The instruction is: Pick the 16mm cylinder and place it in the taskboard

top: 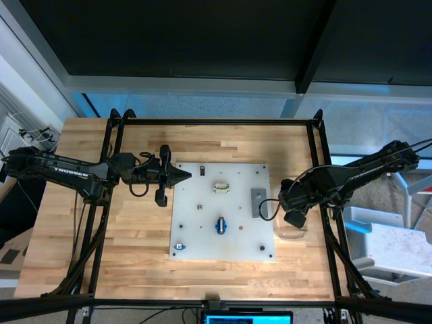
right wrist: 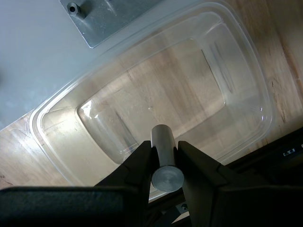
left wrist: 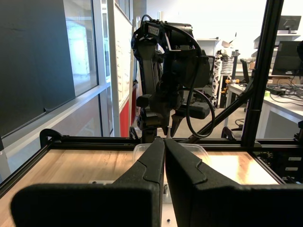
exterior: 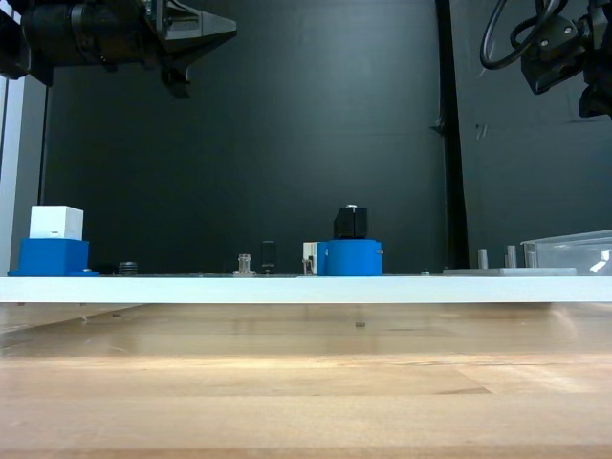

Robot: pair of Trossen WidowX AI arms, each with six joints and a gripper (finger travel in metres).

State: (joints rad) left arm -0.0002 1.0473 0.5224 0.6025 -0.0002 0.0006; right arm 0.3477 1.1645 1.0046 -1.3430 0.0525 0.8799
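Note:
The 16mm cylinder is a grey metal peg held between the fingers of my right gripper, which is shut on it. It hangs above the clear plastic tray, just off the right edge of the white taskboard. In the high view my right gripper hovers over that tray. Over the board's left edge, well above the table, my left gripper is shut with nothing in it. Its closed fingertips point toward the right arm.
On the taskboard stand a blue fitting, a grey rectangular block, a white connector and a blue-and-white part. A black frame borders the wooden table.

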